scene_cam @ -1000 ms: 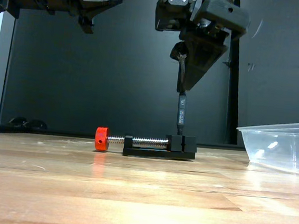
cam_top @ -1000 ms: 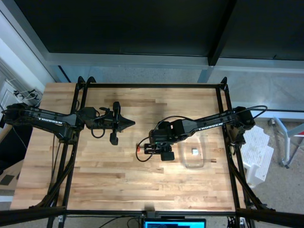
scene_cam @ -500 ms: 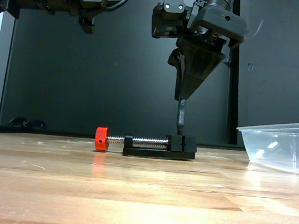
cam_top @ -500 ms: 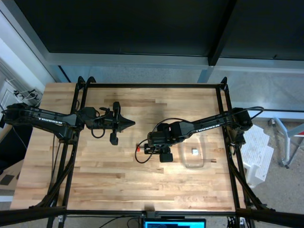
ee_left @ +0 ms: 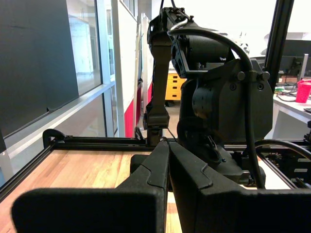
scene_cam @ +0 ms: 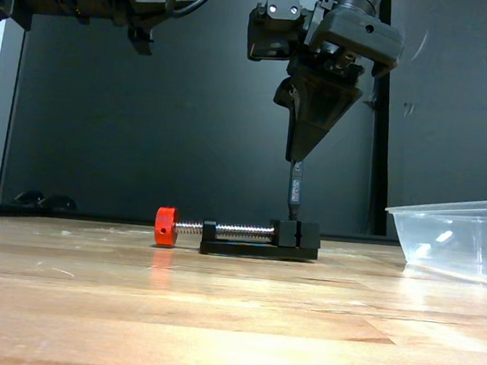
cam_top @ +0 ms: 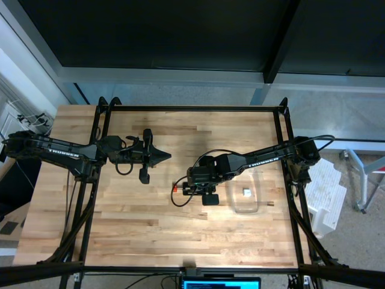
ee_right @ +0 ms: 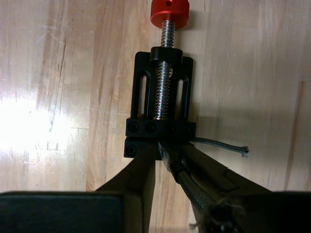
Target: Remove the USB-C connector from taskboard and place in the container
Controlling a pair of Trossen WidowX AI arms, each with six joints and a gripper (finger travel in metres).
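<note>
While the left gripper [cam_top: 167, 156] hangs at ten o'clock from the taskboard [cam_top: 185, 188] in the high view, the container [cam_top: 240, 208] lies at three. Low view: the right gripper [scene_cam: 296, 159] pinches the upright USB-C connector [scene_cam: 294, 192] — plugged into the taskboard. Left wrist view: its fingers [ee_left: 155, 165] pressed together.

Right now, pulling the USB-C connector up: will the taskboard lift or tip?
May lift: the taskboard looks small, nothing visibly fastening it down. Tipping seems less likely; it lies low and flat. Right claw is atop the USB-C connector; left claw hangs well left.
</note>
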